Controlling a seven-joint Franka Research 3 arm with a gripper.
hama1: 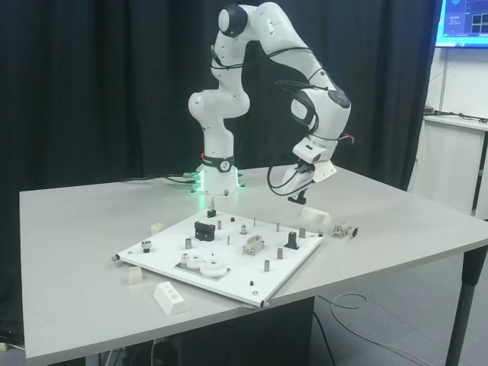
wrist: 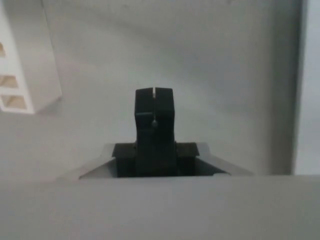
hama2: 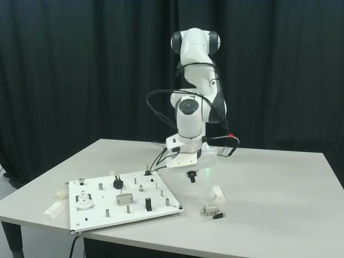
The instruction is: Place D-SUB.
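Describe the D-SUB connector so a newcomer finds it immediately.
Start at the white board on the grey table, then look off its edge, beyond the white block. The D-SUB connector lies there: a small metal plug, no plain block.

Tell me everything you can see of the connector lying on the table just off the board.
The D-SUB connector lies on the grey table, off the white board's corner and apart from it. It looks like a small metallic-grey body with a black part at one end. A white block sits just behind it. The gripper hangs above the table, not touching it.
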